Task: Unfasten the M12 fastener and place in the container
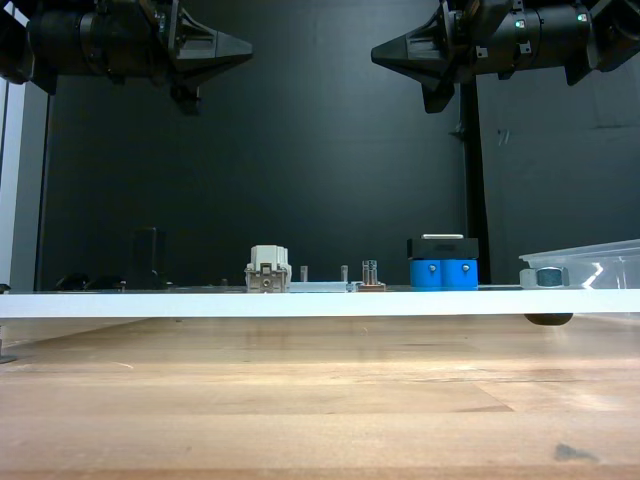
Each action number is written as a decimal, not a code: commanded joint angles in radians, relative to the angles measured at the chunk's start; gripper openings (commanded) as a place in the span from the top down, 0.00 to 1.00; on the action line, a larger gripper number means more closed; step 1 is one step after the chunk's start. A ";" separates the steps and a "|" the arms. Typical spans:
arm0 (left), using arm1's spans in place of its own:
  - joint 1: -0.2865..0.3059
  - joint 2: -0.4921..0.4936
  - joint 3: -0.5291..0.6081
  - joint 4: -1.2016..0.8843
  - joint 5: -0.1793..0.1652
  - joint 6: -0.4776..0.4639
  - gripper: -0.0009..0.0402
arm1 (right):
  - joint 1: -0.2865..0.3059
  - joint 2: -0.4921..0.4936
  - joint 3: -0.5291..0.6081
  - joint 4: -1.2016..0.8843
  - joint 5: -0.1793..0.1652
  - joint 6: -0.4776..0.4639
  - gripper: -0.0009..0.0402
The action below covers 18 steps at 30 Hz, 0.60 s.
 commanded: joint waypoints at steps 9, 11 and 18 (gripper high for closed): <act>0.000 0.000 0.000 0.000 0.001 0.000 0.98 | 0.001 0.000 0.000 0.001 -0.001 0.010 0.98; 0.000 0.000 0.000 0.000 0.000 0.000 0.98 | 0.003 0.000 0.002 -0.004 0.000 0.047 0.98; 0.000 0.000 0.000 0.000 0.001 0.000 0.98 | 0.025 0.001 0.090 -0.308 0.018 0.108 0.98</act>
